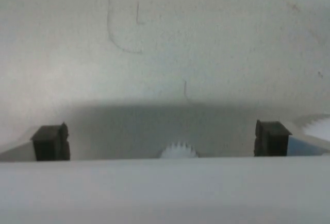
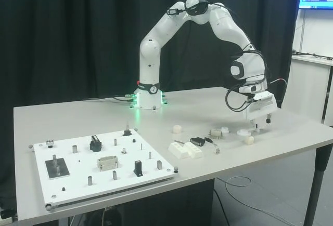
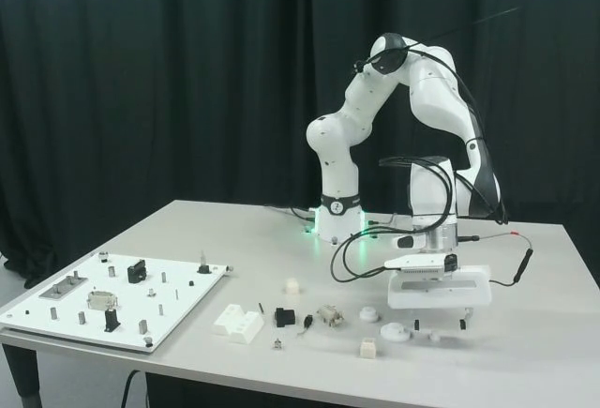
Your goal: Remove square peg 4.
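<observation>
None of the removal appears done: on the left, the white square board point(image 2: 101, 166) is sitting on the grey surface point(image 2: 197, 117) with its small pegs, including what I take to be the black square peg point(image 2: 138, 168), standing in place. Far right, the white arm's gripper point(image 2: 260, 124) is hanging wide open, holding nothing, above a white toothed gear point(image 1: 178, 151).

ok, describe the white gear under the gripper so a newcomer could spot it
Start at the grey table and go to the end far from the white board. Below the open gripper lies the white gear: flat and round, unlike the small white cube beside it.
</observation>
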